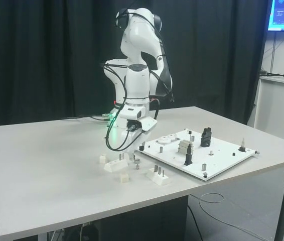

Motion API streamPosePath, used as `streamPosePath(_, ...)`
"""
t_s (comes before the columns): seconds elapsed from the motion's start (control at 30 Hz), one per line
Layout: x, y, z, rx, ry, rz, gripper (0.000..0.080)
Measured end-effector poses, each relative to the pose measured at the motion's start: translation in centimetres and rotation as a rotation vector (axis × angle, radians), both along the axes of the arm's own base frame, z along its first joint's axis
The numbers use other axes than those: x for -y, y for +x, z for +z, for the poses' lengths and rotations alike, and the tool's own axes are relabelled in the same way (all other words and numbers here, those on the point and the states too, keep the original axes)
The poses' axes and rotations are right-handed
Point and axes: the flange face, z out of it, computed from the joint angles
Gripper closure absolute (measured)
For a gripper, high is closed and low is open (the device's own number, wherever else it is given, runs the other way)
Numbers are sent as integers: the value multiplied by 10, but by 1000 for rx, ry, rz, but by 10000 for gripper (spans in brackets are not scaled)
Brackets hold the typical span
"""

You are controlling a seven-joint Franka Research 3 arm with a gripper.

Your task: Pick BNC.

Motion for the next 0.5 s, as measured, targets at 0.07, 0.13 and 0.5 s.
streamPosePath(0.07,0,0,0,0,0,-2,3)
streamPosePath(0.13,0,0,0,0,0,-4,3)
streamPosePath(0.5,-1,1,0,0,-1,-8,3)
